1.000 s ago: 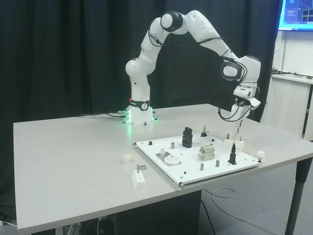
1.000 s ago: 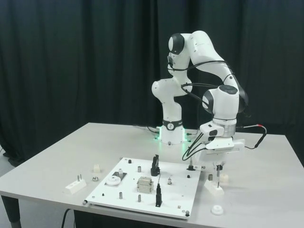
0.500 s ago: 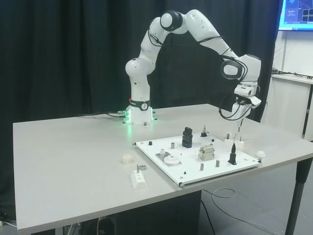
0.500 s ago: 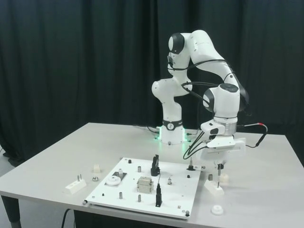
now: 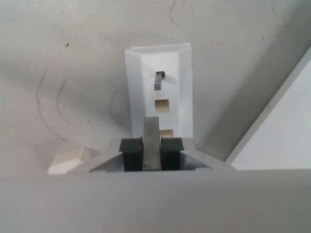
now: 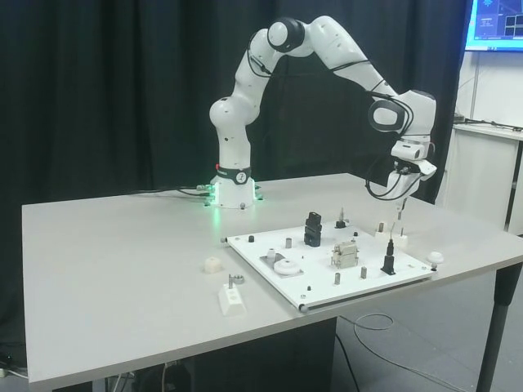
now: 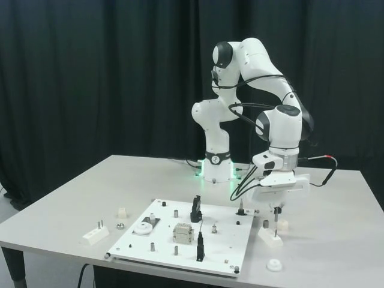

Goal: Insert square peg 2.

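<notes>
Wrist view shows the tool (image 5: pixel 152 145) pinching the square peg (image 5: pixel 151 145) above its white holder (image 5: pixel 159 92) — slight tilt could jam insertion; risky

We are seeing even overhead light brightening the grey table (image 6: pixel 122 245) before black curtains (image 7: pixel 90 78). A green glow is shining at the arm's base (image 6: pixel 233 194). Up close, the gripper (image 5: pixel 151 150) is casting soft shadow, its near housing blurring.

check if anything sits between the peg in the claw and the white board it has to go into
Nothing visible does. The claw holds the square peg over the white holder block, off the board's edge; open air and grey table lie between.
</notes>
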You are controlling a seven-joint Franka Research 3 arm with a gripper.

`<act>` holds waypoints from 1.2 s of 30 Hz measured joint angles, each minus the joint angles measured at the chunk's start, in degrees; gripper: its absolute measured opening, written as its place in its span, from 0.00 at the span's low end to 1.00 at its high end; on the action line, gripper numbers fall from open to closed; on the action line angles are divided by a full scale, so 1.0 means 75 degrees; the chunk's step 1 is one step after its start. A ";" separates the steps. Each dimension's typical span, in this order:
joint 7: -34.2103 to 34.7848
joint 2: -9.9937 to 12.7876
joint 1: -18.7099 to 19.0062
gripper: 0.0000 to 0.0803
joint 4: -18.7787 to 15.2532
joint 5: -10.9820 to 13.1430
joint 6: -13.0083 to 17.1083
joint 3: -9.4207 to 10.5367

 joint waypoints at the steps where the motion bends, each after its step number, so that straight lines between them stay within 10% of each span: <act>1: 0.0000 0.0000 0.0000 0.09 0.0001 0.0000 0.0000 -0.0003; 36: -0.0143 -0.0009 0.0000 0.09 0.0064 -0.0060 0.0002 -0.0054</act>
